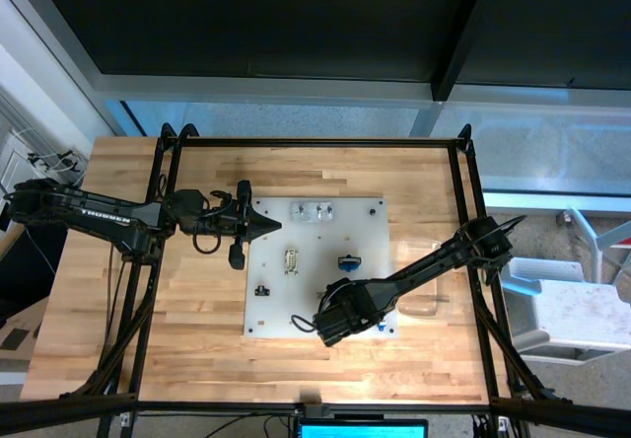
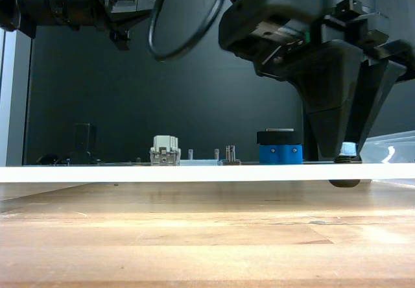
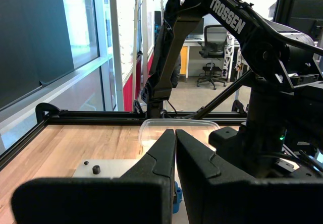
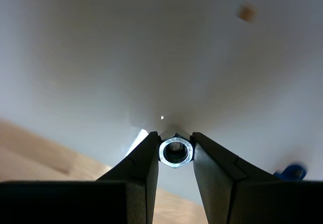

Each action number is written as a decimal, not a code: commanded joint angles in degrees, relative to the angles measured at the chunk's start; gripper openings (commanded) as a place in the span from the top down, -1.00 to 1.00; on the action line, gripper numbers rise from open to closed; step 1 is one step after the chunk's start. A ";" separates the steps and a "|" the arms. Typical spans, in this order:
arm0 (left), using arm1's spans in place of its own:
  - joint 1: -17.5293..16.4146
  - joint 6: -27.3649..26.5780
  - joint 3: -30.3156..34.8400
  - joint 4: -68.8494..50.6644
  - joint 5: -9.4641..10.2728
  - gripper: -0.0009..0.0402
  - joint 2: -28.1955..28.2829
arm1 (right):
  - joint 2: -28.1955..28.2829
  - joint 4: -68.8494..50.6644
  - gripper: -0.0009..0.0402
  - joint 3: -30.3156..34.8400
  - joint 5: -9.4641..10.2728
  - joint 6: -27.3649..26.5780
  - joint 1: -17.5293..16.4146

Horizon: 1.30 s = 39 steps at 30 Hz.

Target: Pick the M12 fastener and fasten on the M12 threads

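The right gripper [image 2: 346, 157] points straight down over the near right edge of the white board [image 1: 284, 305]. Its fingertips are almost at the board's surface and are clamped on the M12 nut [image 4: 175, 151], which sits flat between them with its hole facing the board. The M12 stud is hidden behind the fingers, so I cannot tell whether the nut has met it. The left gripper [image 3: 175, 133] hangs high above the board's far left edge, with its fingers pressed together on nothing.

Black arms [image 1: 99, 213], white TROSSEN lettering [image 3: 228, 14] (looped cable [image 2: 162, 41]); left gripper [image 3: 175, 133], right gripper [image 4: 175, 142]: tapered black fingers [image 4: 141, 168].
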<state>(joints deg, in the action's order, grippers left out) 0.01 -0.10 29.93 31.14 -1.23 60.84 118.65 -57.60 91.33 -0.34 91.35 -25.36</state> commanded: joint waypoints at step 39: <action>0.00 0.00 0.02 0.02 -0.02 0.96 0.02 | 0.00 0.15 0.75 -0.02 -0.11 88.63 -0.31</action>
<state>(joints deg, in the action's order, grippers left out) 0.01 -0.10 29.93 31.14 -1.26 60.84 118.65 -57.49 91.29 -0.49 180.13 -25.65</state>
